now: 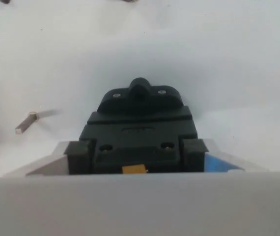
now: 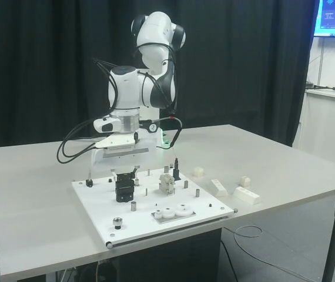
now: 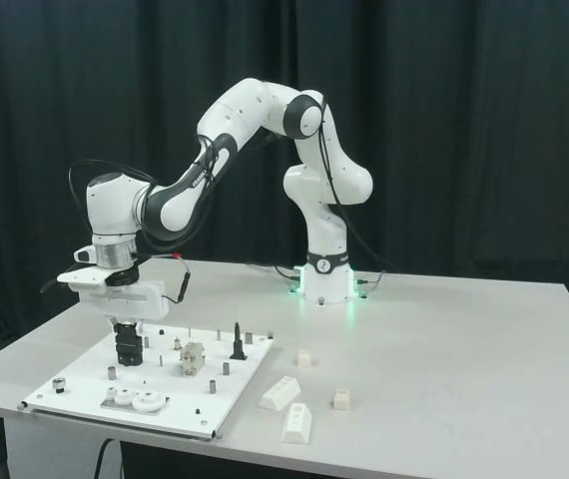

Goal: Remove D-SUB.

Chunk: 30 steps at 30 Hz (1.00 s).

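1. One grey table [image 2: 32, 176] is carrying everything, and my white arm [image 3: 250, 115] is reaching from its base out over the near corner where the work sits.
2. The white board [image 2: 156, 226] is lying flat on that table, holding pegs, two white gears [image 2: 174, 211] near its front edge and a small black upright post [image 2: 177, 167]; three white blocks [image 3: 289, 404] are sitting off the board, well apart from me.
3. My gripper [image 3: 128, 337] is pointing straight down at the board, and my fingers [image 1: 78, 155] are standing on either side of the black D-SUB [image 1: 139, 130], touching its flanks, so I am judging myself clamped on it.
4. The D-SUB is sitting at the board's rear part, beside a grey fixture [image 2: 166, 183]; I cannot tell whether it is seated in its socket or already lifted a little.
5. I am judging this to be the grasp-and-extract step, with the removal itself not yet done.
6. The next move is calling for a straight upward pull, without tilt, so the connector is coming free without jamming.
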Motion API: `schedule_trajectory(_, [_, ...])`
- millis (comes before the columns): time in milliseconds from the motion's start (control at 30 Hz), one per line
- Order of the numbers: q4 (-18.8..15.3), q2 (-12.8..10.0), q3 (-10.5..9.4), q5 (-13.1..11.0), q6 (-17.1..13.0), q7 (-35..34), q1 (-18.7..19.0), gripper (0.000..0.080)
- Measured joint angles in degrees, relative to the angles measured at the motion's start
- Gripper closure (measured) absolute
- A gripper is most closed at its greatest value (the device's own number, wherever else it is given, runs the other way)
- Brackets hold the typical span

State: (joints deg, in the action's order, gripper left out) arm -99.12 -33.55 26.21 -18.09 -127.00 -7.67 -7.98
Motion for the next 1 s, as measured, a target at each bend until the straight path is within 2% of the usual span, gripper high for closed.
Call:
schedule_trajectory(433, [0.2,0.3,0.08,0.0,-0.1,-0.7,0.0,0.0417])
schedule_trajectory(1000, [0.4,2.5,0.92,0.0,1.5,-0.8,0.4,0.0417])
